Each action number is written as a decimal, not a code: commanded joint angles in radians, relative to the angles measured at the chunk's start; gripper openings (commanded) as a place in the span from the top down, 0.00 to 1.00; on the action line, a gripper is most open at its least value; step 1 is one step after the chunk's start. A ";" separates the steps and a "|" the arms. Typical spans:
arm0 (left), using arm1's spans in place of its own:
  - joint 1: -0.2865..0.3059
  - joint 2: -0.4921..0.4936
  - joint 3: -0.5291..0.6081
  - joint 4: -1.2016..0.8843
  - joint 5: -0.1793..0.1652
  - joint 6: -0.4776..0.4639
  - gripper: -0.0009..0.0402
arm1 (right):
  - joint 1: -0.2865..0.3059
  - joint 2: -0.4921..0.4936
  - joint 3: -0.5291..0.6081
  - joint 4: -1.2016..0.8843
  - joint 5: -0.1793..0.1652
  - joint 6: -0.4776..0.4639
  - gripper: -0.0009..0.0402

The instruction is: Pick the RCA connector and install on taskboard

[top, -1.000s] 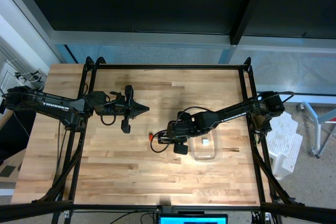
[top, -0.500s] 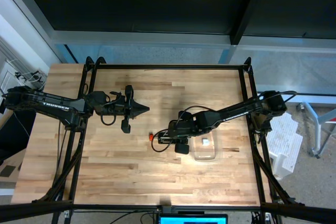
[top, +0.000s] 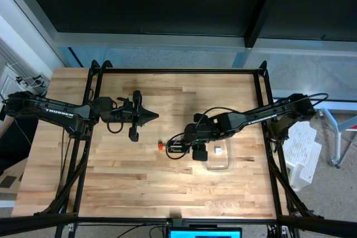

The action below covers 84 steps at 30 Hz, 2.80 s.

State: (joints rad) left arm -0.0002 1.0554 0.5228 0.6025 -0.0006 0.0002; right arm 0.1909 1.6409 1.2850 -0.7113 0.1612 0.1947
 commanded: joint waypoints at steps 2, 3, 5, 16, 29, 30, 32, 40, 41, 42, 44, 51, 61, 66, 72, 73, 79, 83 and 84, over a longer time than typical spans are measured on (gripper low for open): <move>0.000 0.000 0.000 0.000 0.000 0.000 0.98 | -0.016 -0.100 -0.070 0.049 0.000 -0.017 0.63; 0.000 0.000 0.000 0.000 0.000 0.000 0.98 | -0.022 -0.131 -0.093 0.080 0.000 -0.019 0.65; 0.000 0.000 0.000 0.000 0.000 0.000 0.98 | -0.035 -0.188 -0.140 0.159 0.001 -0.021 0.69; 0.000 0.000 0.000 0.000 0.000 0.000 0.98 | -0.125 -0.392 -0.329 0.576 -0.008 -0.087 0.98; 0.000 0.000 0.000 0.000 0.000 0.000 0.98 | -0.194 -0.492 -0.534 1.009 -0.108 -0.129 0.98; 0.000 0.000 0.000 0.000 0.000 0.000 0.98 | -0.194 -0.498 -0.544 1.033 -0.108 -0.129 0.98; 0.000 0.000 0.000 0.000 0.000 0.000 0.98 | -0.194 -0.510 -0.563 1.076 -0.102 -0.132 0.98; 0.000 0.000 0.000 0.000 0.000 0.000 0.98 | -0.192 -0.551 -0.620 1.142 -0.107 -0.133 0.98; 0.000 0.000 0.000 0.000 0.000 0.000 0.98 | -0.191 -0.555 -0.626 1.144 -0.111 -0.132 0.98; 0.000 0.000 0.000 0.000 0.000 0.000 0.98 | -0.191 -0.560 -0.632 1.144 -0.111 -0.132 0.98; 0.000 0.000 0.000 0.000 0.000 0.000 0.98 | -0.191 -0.570 -0.642 1.145 -0.110 -0.130 0.98; 0.000 0.000 0.000 0.000 0.000 0.000 0.98 | -0.190 -0.625 -0.682 1.158 -0.109 -0.120 0.98; 0.000 0.000 0.000 0.000 0.000 0.000 0.98 | -0.190 -0.630 -0.688 1.138 -0.110 -0.122 0.98; 0.000 0.000 0.000 0.000 0.000 0.000 0.98 | -0.190 -0.630 -0.688 1.136 -0.110 -0.122 0.98; 0.000 0.000 0.000 0.000 0.000 0.000 0.98 | -0.191 -0.630 -0.689 1.136 -0.109 -0.124 0.98; 0.000 0.000 0.000 0.000 0.000 0.000 0.98 | -0.191 -0.630 -0.689 1.136 -0.109 -0.125 0.98; 0.000 0.000 0.000 0.000 0.000 0.000 0.98 | -0.190 -0.606 -0.689 1.151 -0.109 -0.124 0.98; 0.000 0.000 0.000 0.000 0.000 0.000 0.98 | -0.190 -0.595 -0.689 1.162 -0.109 -0.125 0.98; 0.000 0.000 0.000 0.000 0.000 0.000 0.98 | -0.190 -0.596 -0.689 1.167 -0.109 -0.125 0.98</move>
State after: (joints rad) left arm -0.0002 1.0554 0.5228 0.6025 -0.0010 0.0002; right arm 0.0002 1.0447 0.5961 0.4473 0.0517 0.0689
